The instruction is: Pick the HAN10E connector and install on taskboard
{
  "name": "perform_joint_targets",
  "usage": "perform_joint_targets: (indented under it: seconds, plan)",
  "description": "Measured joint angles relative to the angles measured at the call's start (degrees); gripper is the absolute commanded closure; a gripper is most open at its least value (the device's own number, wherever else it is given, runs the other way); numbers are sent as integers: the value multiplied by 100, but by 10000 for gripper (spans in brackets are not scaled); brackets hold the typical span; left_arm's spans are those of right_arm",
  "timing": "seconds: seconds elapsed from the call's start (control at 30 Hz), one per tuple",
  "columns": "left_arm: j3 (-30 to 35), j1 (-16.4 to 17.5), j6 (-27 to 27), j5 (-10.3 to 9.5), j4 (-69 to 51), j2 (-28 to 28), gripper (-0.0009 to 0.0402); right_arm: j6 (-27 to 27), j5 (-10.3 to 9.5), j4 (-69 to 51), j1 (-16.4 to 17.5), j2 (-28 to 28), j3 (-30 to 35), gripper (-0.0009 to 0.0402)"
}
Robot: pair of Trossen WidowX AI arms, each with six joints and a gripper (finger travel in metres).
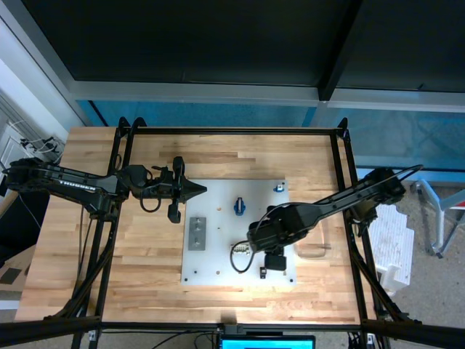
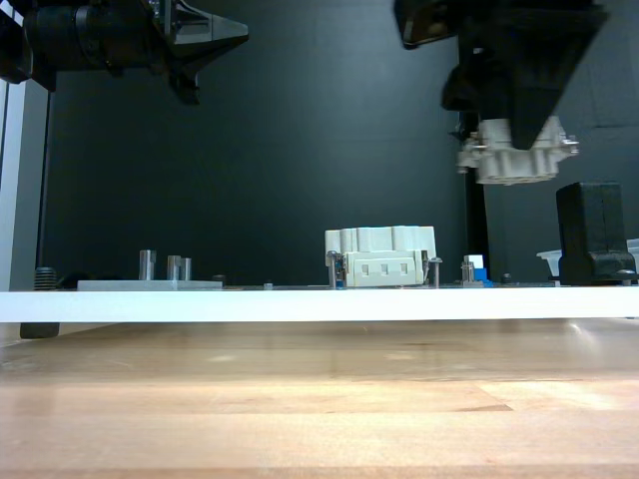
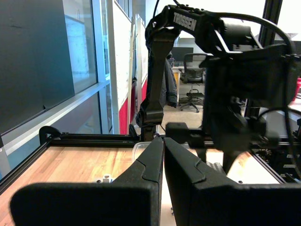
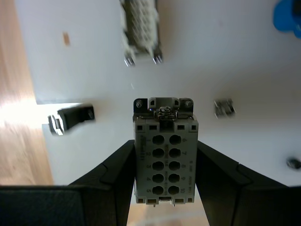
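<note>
My right gripper [image 4: 165, 147] is shut on the HAN10E connector [image 4: 165, 155], a grey-beige block whose pin-hole face looks at the camera. The low view has the connector [image 2: 516, 155] hanging well above the taskboard [image 2: 300, 302], right of a matching beige socket [image 2: 380, 257] fixed on the board. That socket [image 4: 140, 28] lies ahead of the held connector. From above, the right gripper [image 1: 265, 243] hovers over the white taskboard [image 1: 218, 270]. My left gripper [image 1: 192, 190] is shut and empty, high over the board's left edge.
On the board are a grey metal block [image 1: 197, 233] with two holes, a blue part [image 1: 239, 206], and a black part [image 2: 594, 235] near the right gripper. A clear tray [image 1: 320, 243] sits right of the board. Black frame rails [image 1: 232, 131] border the table.
</note>
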Motion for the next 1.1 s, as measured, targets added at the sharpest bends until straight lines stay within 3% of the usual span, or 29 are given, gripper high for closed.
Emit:
perform_joint_targets:
  seconds: [0.43,0.8,1.1]
  plan:
    - [0,0,0,-2,0,-2,392,-184,2,9,-162,1117,1191,359]
    - [0,0,0,-2,2,-2,392,-518,2,2,-271,1650,1790,359]
    - [0,0,-2,0,0,0,392,-623,79,35,-273,1779,1864,359]
